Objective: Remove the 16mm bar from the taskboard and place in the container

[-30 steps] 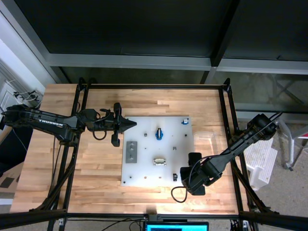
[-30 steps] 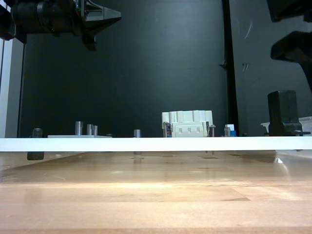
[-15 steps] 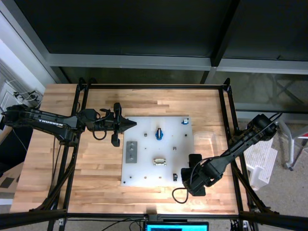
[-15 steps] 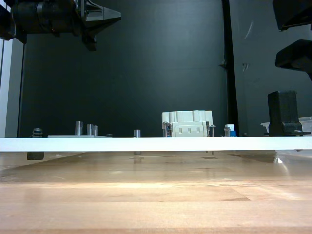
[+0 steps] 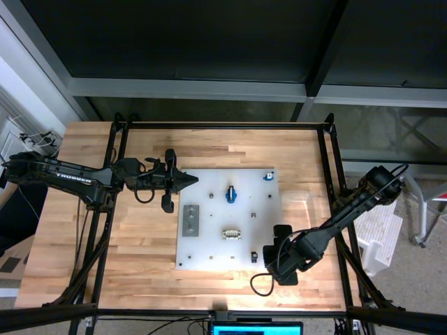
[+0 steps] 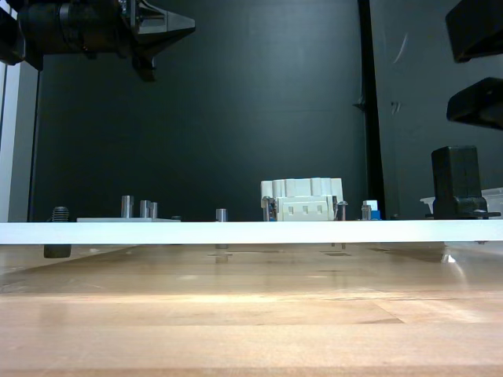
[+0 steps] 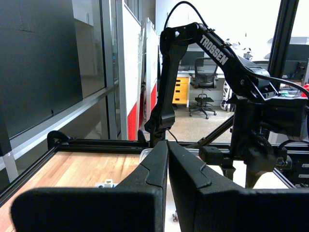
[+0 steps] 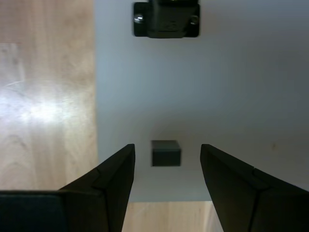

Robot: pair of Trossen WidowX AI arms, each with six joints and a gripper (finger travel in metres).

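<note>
Right gripper (image 5: 269, 252) spread astride upright 16mm bar (image 8: 166, 152), near the taskboard (image 5: 209, 209) edge at 5 o'clock.
Left gripper (image 7: 167, 145) clenched above the 10 o'clock corner.

The high camera is looking down from above the near edge, taking in the whole counter (image 5: 140, 244) and the taskboard (image 5: 227, 216). The low camera is sighting level along the same board's near edge, from close in. The left gripper (image 7: 167, 147), fingers together, is hanging over the board's far-left corner, and its camera is facing level toward the right arm (image 7: 168, 77). The right gripper (image 8: 166, 147), fingers apart, is hanging over the board's near-right corner, and its camera is looking straight down from close above.
</note>
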